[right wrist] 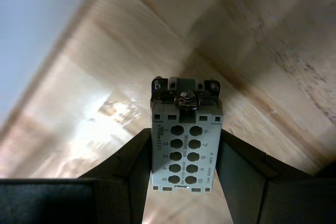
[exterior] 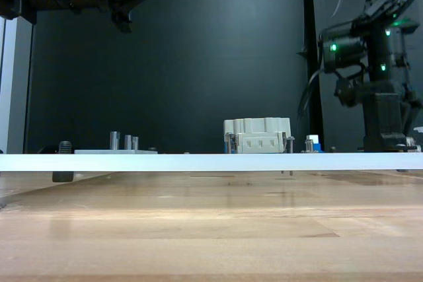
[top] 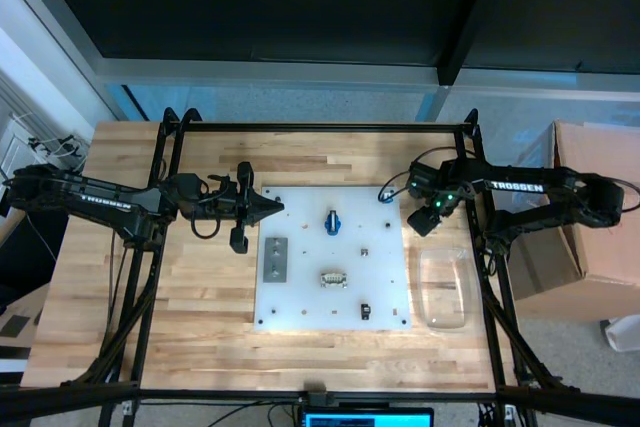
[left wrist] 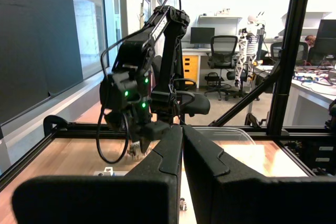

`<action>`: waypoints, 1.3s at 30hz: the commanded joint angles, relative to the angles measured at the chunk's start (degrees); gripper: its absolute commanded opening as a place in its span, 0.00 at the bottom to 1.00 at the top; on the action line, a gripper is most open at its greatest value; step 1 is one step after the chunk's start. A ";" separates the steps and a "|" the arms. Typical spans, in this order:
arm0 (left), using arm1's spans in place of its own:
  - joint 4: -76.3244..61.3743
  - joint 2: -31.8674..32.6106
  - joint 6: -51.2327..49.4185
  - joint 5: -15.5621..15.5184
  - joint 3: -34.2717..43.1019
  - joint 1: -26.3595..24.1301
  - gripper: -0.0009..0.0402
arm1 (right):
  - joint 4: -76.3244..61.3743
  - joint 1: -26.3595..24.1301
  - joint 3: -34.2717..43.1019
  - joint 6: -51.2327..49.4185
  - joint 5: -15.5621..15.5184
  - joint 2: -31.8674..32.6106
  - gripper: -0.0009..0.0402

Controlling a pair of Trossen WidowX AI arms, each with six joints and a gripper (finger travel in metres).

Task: Remove the HAN10E connector from the taskboard and place in the container

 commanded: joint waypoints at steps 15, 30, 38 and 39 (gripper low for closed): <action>0.00 0.02 0.00 0.00 0.02 0.02 0.02 | -11.89 18.51 9.09 16.28 1.05 -5.68 0.14; 0.00 0.00 0.00 0.00 0.02 0.00 0.02 | -12.26 46.90 10.84 42.84 1.11 -5.53 0.16; 0.00 0.02 0.00 0.00 0.02 0.02 0.02 | -11.37 60.08 10.82 53.72 1.73 -2.54 0.16; 0.00 0.02 0.00 0.00 0.02 0.02 0.02 | -10.91 61.24 10.82 54.10 1.70 -1.88 0.16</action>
